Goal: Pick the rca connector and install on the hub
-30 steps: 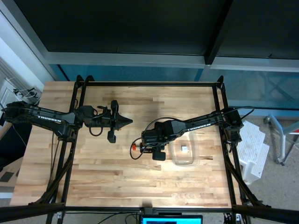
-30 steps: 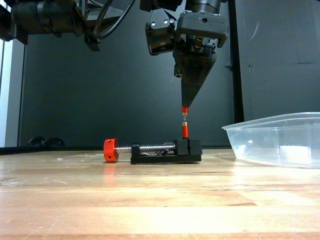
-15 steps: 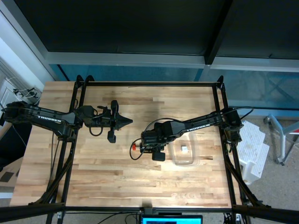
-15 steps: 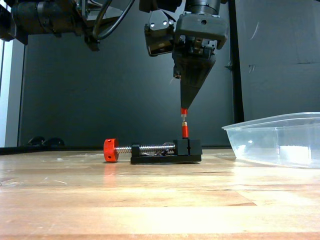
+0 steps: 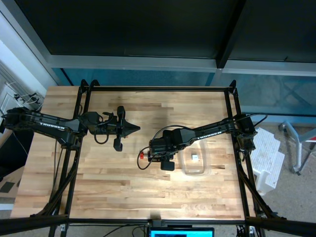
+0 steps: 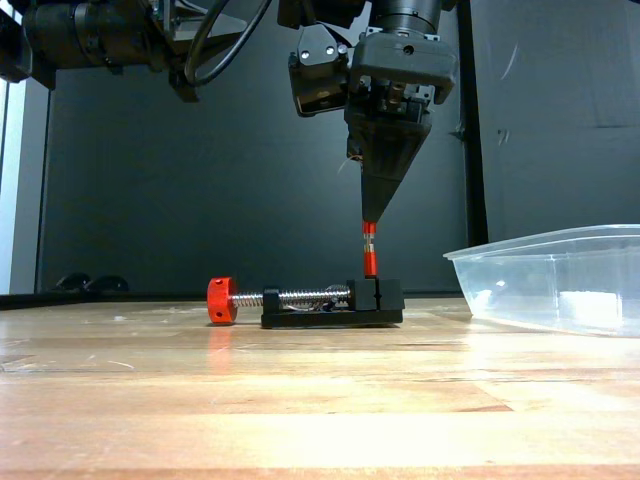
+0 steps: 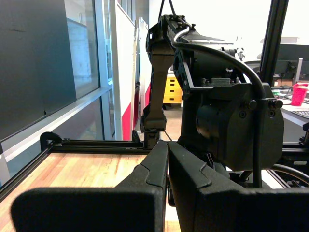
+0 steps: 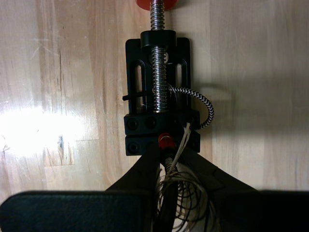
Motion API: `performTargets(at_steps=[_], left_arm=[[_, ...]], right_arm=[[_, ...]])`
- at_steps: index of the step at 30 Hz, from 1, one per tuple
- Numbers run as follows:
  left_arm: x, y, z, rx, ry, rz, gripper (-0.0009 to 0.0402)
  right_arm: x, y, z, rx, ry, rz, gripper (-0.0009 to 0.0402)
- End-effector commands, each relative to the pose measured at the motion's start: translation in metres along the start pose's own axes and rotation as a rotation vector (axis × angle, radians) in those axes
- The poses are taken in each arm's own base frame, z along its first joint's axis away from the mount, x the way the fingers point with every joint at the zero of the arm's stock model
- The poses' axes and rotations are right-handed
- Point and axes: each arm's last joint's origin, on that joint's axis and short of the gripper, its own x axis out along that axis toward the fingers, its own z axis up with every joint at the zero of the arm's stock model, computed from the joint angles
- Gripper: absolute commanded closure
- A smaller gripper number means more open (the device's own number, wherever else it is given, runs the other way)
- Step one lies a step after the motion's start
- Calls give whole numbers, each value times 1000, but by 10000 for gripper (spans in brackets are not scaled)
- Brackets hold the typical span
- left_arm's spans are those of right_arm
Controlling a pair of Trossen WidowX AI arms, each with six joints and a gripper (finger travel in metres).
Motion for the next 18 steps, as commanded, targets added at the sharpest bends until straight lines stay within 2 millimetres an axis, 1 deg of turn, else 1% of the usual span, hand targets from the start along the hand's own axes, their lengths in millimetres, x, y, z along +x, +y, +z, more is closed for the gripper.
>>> performTargets(at_steps=[1,7,18], left_arm=[[0,0,0,0,0,0,393],[0,0,0,0,0,0,393],[0,0,0,0,0,0,393]], right_arm=[[5,0,-1,0,-3,1,393],[13,0,-4,1,-8,2,393],[13,0,-4,1,-13,3,393]])
